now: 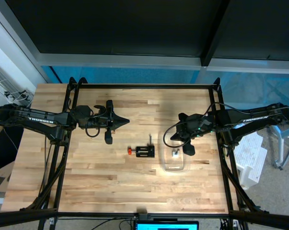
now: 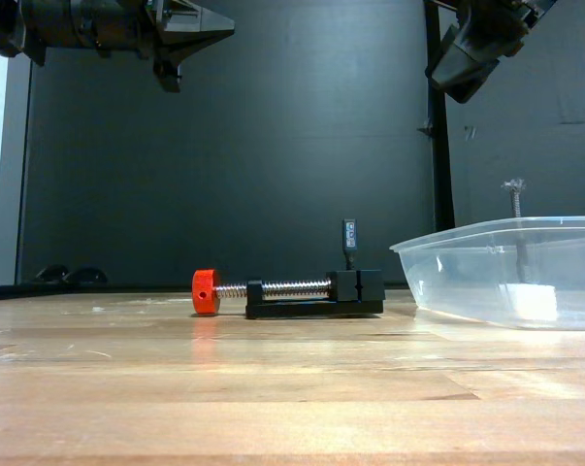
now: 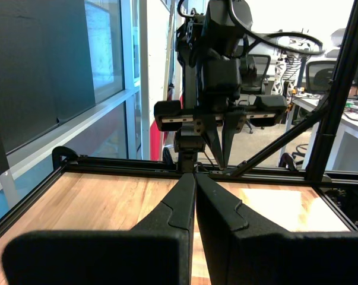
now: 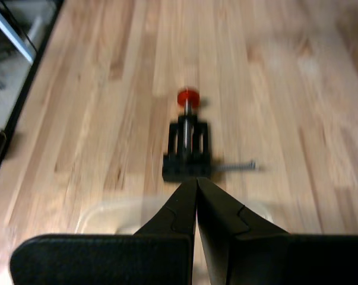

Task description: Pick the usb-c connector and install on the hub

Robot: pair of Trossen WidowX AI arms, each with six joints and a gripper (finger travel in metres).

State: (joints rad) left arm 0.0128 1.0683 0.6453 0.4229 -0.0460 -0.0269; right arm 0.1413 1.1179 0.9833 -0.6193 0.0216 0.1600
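The hub [image 1: 144, 152] is a small black block with an orange-red knob, lying mid-table [image 2: 311, 291] with the knob to the left. A thin black piece stands upright on its block end. The usb-c connector [image 1: 175, 154] sits inside the clear tray [image 1: 162, 165] as a small pale block with a short cable stub sticking up [image 2: 515, 209]. My right gripper [image 4: 196, 179] is shut and empty; it hangs high over the tray and points toward the hub [image 4: 187, 151]. The connector is hidden in that view. My left gripper [image 1: 126, 121] is shut and empty, held high at the left [image 3: 195, 175].
The clear tray [image 2: 467, 248] stands just right of the hub, nearly touching it. A black frame [image 1: 144, 86] borders the wooden table. The right arm [image 3: 217, 71] faces the left wrist camera across the table.
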